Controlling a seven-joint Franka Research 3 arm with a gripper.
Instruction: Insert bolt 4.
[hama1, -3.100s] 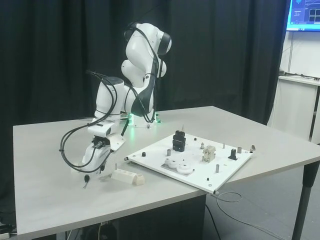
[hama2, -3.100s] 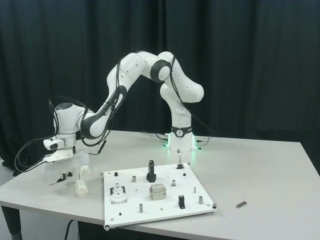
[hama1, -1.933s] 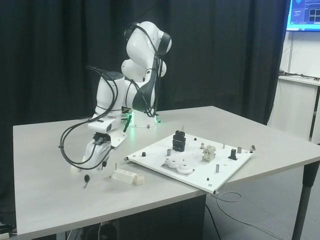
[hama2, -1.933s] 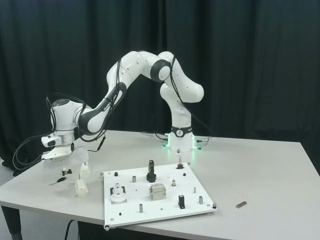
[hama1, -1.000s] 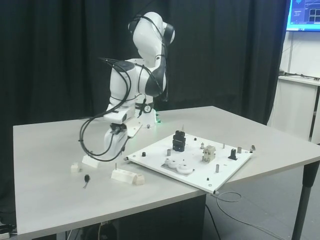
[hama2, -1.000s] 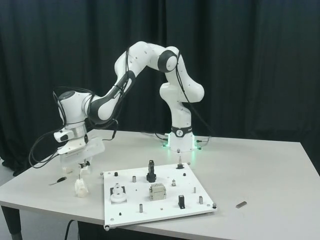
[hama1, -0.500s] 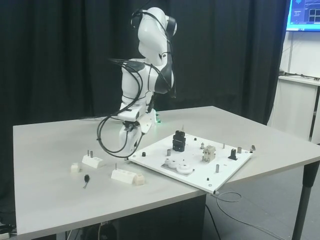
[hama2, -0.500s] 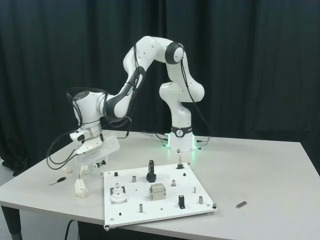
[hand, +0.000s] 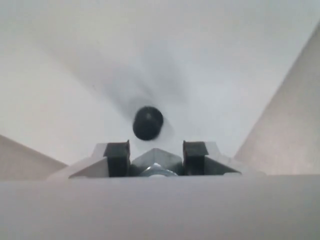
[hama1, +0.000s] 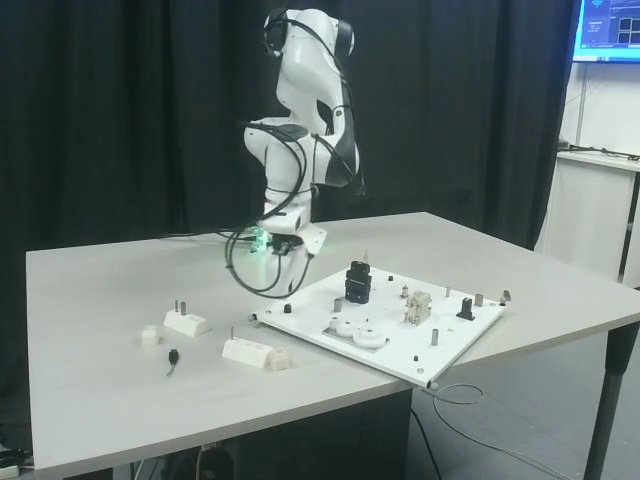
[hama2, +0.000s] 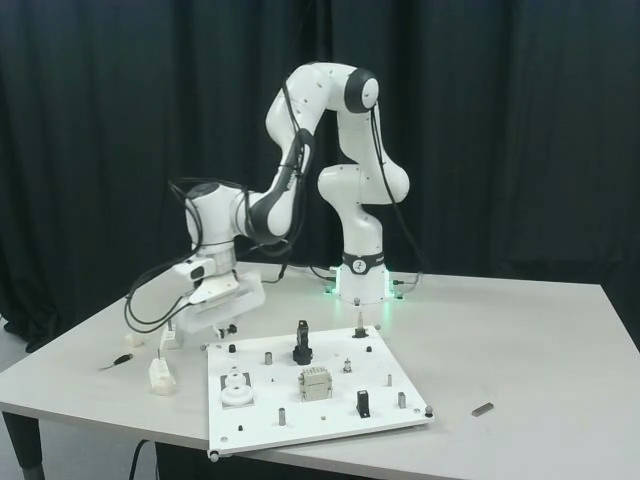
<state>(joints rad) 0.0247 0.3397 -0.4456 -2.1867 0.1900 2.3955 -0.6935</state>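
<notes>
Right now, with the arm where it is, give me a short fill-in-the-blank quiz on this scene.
1. The gripper hangs over the ____ board's corner.
2. In the wrist view, a ____ knob sits beyond the fingertips.
3. The lights at the arm's base glow ____.

Missing words: white; black; green

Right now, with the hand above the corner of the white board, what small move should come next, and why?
Probably a short, slow descent after centring over the black knob. The hand holds a metal bolt between its fingers and hovers over the near corner of the white board, not yet touching it. The knob sits slightly off the fingers' midline in the wrist view, so a small sideways correction seems wise first.
</notes>
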